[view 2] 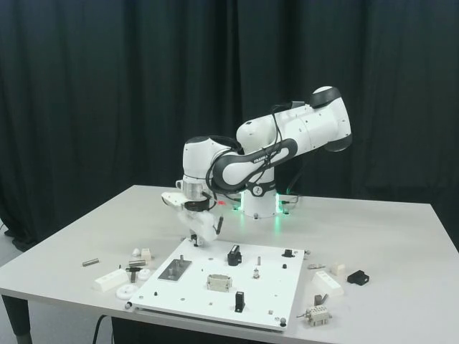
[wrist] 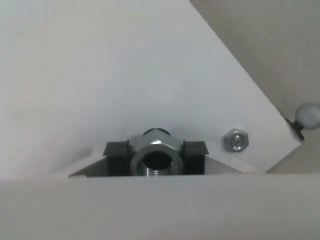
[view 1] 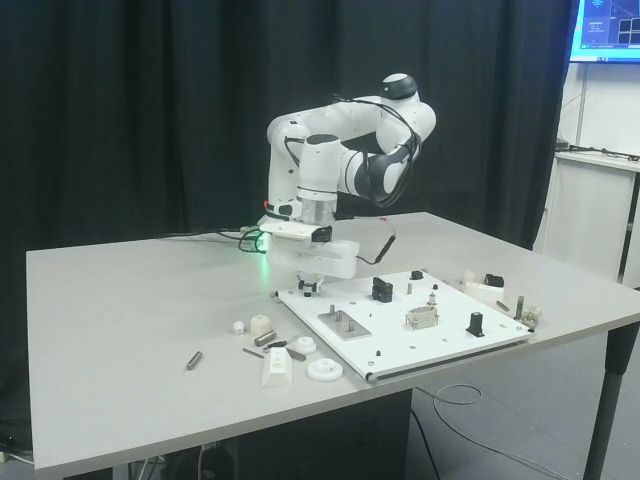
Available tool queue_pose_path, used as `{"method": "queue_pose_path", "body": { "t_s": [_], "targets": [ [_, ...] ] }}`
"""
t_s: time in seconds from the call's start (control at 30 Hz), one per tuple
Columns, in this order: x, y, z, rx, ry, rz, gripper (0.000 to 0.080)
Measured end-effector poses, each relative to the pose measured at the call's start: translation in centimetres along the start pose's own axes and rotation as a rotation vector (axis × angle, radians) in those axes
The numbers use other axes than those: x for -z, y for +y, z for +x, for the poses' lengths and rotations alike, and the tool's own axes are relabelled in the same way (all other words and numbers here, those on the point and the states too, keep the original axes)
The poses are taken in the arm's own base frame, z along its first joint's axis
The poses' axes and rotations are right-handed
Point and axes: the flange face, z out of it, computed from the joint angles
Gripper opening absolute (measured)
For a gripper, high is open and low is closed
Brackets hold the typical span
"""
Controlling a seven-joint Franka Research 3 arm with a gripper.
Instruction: Remove bolt 4.
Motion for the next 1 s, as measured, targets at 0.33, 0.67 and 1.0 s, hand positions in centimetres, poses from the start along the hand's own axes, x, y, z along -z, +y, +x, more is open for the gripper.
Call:
{"method": "queue_pose_path", "body": {
  "t_s": [0.33, 0.67, 1.0],
  "targets": [
    [0.0, -0.06, -0.01, 0.209, -0.001, -0.004, 0.0224],
    [0.01, -0.06, 0.06, 0.346, -0.002, -0.004, 0.0224],
    [0.02, -0.06, 0.1, 0.47, -0.005, -0.004, 0.0224]
  ]
}}
